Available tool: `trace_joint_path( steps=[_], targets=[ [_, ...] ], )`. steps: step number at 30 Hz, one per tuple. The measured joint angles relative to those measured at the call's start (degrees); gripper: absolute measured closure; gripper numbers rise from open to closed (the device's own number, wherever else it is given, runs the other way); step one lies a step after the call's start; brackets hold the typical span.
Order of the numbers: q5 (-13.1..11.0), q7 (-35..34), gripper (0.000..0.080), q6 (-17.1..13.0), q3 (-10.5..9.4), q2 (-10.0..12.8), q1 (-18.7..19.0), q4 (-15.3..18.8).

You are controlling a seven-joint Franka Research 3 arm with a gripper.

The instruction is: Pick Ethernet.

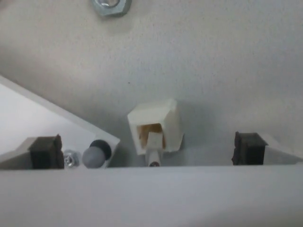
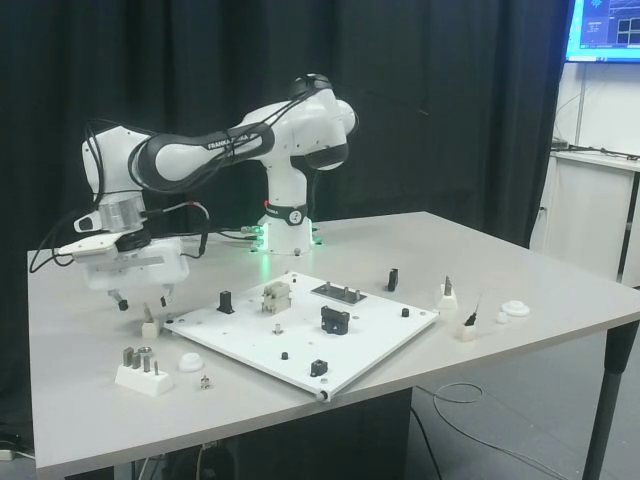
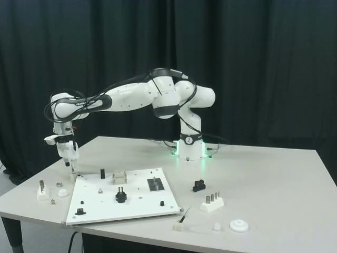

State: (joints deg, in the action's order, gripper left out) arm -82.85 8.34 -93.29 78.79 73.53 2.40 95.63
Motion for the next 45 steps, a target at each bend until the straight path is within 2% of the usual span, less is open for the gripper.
trace_joint_path(
  steps=[12,21,22,26,27,32,33,45],
  targets=[
    [0.4,0.7,0.0004,-2.0,-2.78,-0.8,-1.1,-0.4],
    [1.3,1.8,0.0004,-2.1,-3.34,-1.3,-1.3,-0.4],
    [1.4,1.8,0.0332,-2.1,-3.35,-1.3,-1.4,-0.5],
    [1.6,1.8,0.0332,-2.1,-3.35,-1.3,-1.4,-0.5],
    [1.6,1.8,0.0514,-2.1,-3.35,-1.3,-1.4,-0.5],
    [1.7,1.8,0.0514,-2.1,-3.35,-1.3,-1.4,-0.5],
    [1.8,1.8,0.0706,-2.1,-3.35,-1.3,-1.4,-0.5],
    [2.4,1.5,0.0729,-2.1,-3.33,-2.0,-1.6,-0.6]
  ],
)
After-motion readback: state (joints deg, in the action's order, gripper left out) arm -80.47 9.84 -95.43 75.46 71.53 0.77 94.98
